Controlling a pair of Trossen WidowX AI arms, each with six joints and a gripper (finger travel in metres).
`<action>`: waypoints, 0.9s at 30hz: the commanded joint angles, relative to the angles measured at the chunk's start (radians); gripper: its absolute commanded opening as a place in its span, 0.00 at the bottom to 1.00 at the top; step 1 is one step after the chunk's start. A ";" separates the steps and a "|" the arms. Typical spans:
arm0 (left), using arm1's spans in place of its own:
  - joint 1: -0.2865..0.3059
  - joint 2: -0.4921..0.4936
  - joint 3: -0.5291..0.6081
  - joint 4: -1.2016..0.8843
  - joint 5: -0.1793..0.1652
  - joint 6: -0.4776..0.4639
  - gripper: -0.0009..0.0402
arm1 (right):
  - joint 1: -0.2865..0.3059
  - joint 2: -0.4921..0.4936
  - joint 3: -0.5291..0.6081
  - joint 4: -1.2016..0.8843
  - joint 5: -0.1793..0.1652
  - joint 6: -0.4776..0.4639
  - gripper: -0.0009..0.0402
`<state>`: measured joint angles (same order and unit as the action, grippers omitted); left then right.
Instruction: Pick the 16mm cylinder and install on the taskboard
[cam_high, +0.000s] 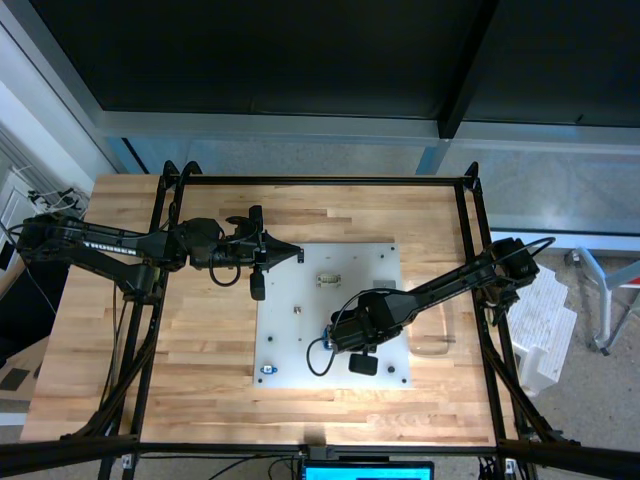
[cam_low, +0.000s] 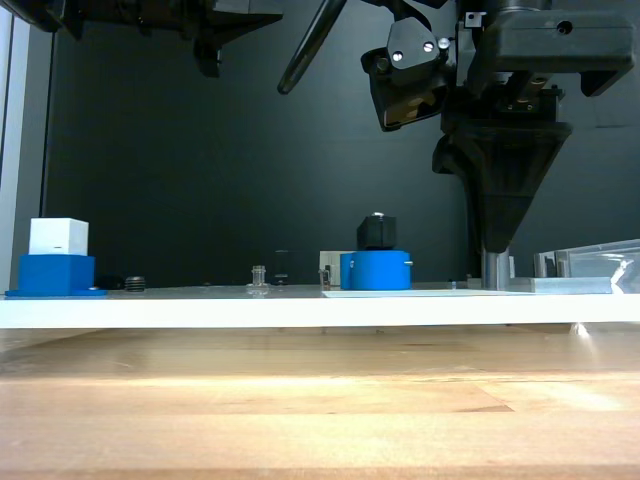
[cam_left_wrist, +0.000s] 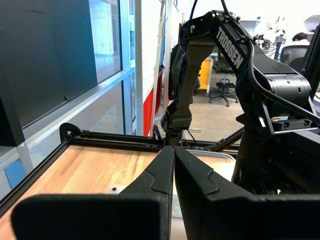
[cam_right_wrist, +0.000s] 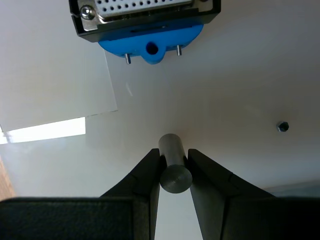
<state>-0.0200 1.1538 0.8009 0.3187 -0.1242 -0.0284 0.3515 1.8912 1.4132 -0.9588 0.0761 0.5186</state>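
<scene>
The right hand (cam_right_wrist: 173, 156) pinches the 16mm cylinder (cam_right_wrist: 175, 175) upright over the taskboard (cam_right_wrist: 240, 90) — a stiff, smooth peg, probably slippery, best held square across its sides. The left hand (cam_left_wrist: 174, 152) hangs empty and closed above the board's far-left corner.

The high view looks down and away from above the near edge of the table (cam_high: 180, 340), showing you the whole white board (cam_high: 290, 340) and both arms. The low view sits at tabletop height at that edge, level and close to the board. The left wrist camera looks along the left gripper (cam_left_wrist: 174, 150), closed and raised by the board's far left corner, across to the right arm (cam_left_wrist: 240, 55). The right wrist camera looks down the right gripper (cam_right_wrist: 173, 155), close over the board, pinching a peg (cam_right_wrist: 175, 175) that the low view shares.
</scene>
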 joint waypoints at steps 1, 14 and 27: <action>0.000 0.000 0.000 0.000 0.000 0.000 0.02 | 0.002 -0.007 0.001 -0.015 0.002 0.002 0.02; 0.000 0.000 0.000 0.001 0.000 0.000 0.02 | 0.003 0.000 0.001 0.037 0.002 -0.002 0.03; 0.000 0.000 0.000 0.001 0.000 0.000 0.02 | 0.005 0.001 0.000 0.034 0.011 0.021 0.39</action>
<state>-0.0200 1.1538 0.8009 0.3195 -0.1246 -0.0288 0.3557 1.8915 1.4132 -0.9165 0.0811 0.5358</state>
